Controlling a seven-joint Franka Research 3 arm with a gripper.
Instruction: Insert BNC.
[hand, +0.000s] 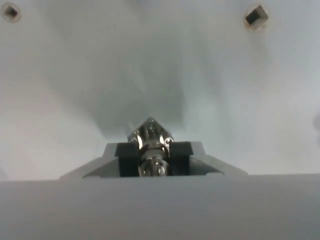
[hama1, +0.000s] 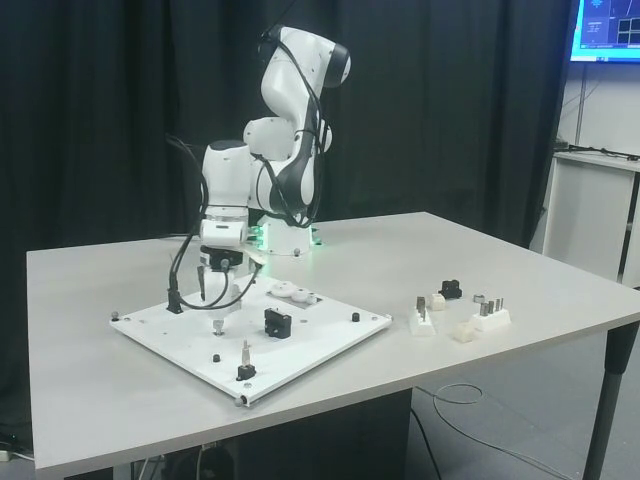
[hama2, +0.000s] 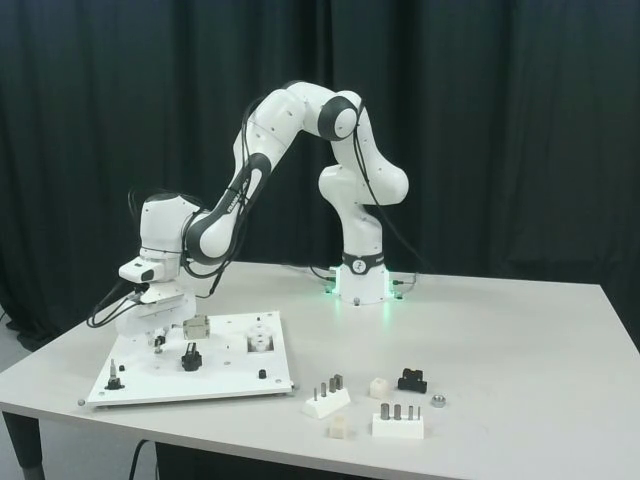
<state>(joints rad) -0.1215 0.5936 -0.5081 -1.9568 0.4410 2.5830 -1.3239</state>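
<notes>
The claw (hand: 152, 160) is closed on a small shiny metal BNC connector (hand: 150, 145), a short stepped cylinder pinched between two black pads (hand: 128, 159) with its nose pointing down at the flat white task board (hand: 75, 75). In the first room view the claw (hama1: 217, 285) hangs low over the board (hama1: 320, 345), toward its 10 o'clock corner, just above a small upright metal post (hama1: 217, 325) that is probably the mating socket. The board lies on the grey worktop (hama1: 480, 250).

The connector looks rigid, light and smooth, so it could twist or slip between the pads under side load. Gripping the wider knurled collar across its diameter, as appears to be the case here, should resist that best. Seating will likely need straight downward pressure and a slight turn.
</notes>
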